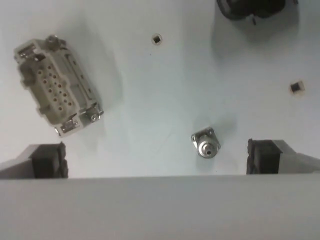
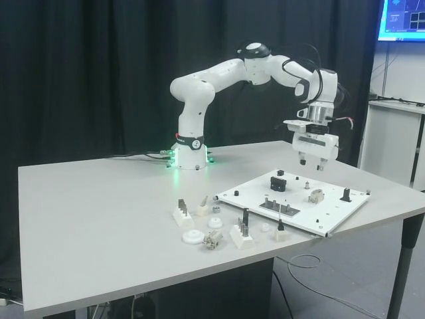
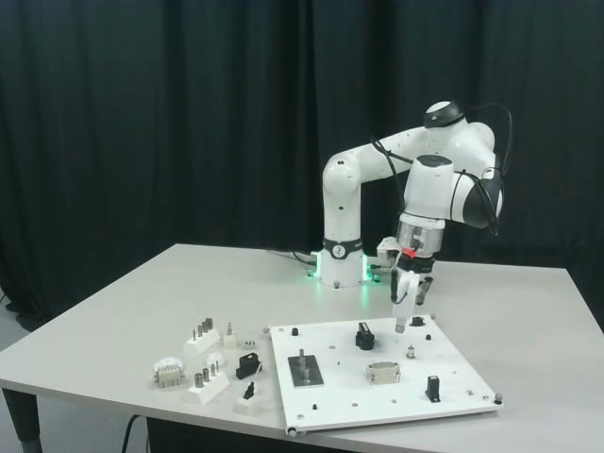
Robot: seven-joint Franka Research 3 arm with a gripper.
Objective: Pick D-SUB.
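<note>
D-SUB point(image 1: 57, 85), the pale multi-pin connector with a screw lug at each end, lies flat on the white board point(image 3: 453, 377), askew to the board's edges. In the wrist view it sits off to one side, nearer one fingertip than the middle of the gap. A small round metal socket point(image 1: 205, 143) stands between it and the other fingertip, and a black part point(image 1: 250, 7) lies farther off. The end effector point(image 2: 313, 163) hangs above the board with its fingers spread wide and nothing between them.

Risks, as I judge them: descending from this offset would drop one finger onto the connector's body or onto the socket. Closing across the long axis might not fit, and a skewed grip on the lugs could twist the part out.
</note>
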